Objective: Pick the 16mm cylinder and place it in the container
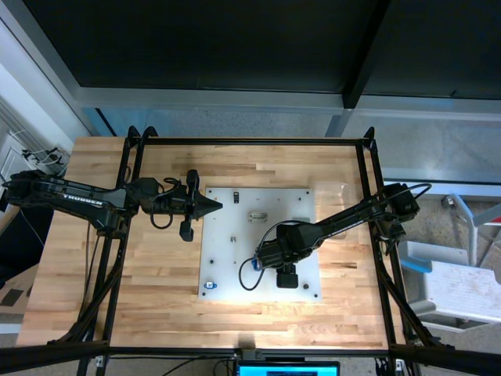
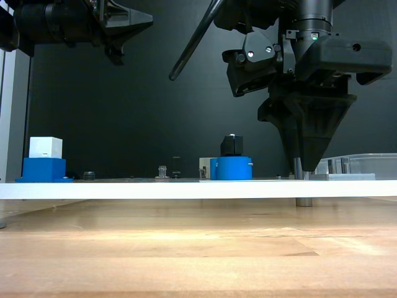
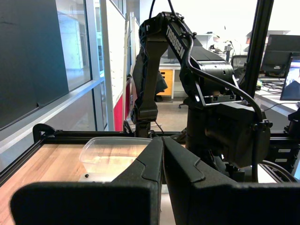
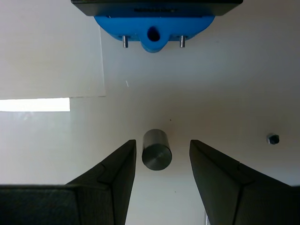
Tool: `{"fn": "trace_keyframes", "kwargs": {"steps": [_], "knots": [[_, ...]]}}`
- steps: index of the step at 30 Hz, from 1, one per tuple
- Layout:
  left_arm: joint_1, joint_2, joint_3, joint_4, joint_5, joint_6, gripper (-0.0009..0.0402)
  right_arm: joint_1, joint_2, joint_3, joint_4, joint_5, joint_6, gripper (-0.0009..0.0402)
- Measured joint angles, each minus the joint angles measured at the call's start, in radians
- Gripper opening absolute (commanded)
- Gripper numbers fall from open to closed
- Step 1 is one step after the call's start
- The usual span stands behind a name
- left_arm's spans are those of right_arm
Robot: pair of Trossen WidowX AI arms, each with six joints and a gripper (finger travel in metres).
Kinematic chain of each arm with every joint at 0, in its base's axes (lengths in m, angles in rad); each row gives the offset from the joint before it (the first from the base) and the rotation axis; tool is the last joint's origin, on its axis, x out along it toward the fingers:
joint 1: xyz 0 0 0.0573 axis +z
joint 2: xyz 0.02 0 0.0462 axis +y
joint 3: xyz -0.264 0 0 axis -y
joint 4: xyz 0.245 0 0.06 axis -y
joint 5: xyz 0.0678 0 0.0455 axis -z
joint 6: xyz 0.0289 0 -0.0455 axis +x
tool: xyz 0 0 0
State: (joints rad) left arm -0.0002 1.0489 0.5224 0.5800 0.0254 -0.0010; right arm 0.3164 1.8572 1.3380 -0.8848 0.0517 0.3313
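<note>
- Two arms reach in over the bench. The left gripper (image 1: 214,206) hangs high above the left edge of the white board (image 1: 235,266), with its fingers pressed together, well apart from the work.
- Right of the board's middle, toward its near edge, the right gripper (image 4: 162,157) points straight down with its fingers spread apart.
- Between those fingers stands the 16mm cylinder (image 4: 157,155), upright on the board. Its long axis runs along the gripper's line of approach.
- It touches neither finger and sits slightly nearer one than the other, so the closing move probably needs only a small centring.
- The right arm is plainly the nearer one.
- Farther right, the container (image 1: 333,193) rests on the wood just off the board's far right corner, well apart from the cylinder.
- In the high view the right gripper covers the cylinder, and the container's outline is faint against the wood.
- In the low view the fingertips are down near the board, but whether they touch it cannot be told.
</note>
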Motion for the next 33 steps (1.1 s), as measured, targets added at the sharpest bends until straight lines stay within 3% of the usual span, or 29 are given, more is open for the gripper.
{"fn": "trace_keyframes", "kwargs": {"steps": [7,25,33], "knots": [[0.000,0.000,0.000,0.000,0.000,0.000,0.0000,-0.001,0.000,-0.022,0.034,0.000,-0.003,0.0151],[0.000,0.000,0.000,0.000,0.000,0.000,0.0000,-0.002,-0.002,-0.023,0.026,-0.006,-0.008,0.0023],[0.000,0.000,0.000,0.000,0.000,0.000,0.0000,-0.002,-0.013,-0.023,0.016,-0.003,-0.008,0.0013]]}}
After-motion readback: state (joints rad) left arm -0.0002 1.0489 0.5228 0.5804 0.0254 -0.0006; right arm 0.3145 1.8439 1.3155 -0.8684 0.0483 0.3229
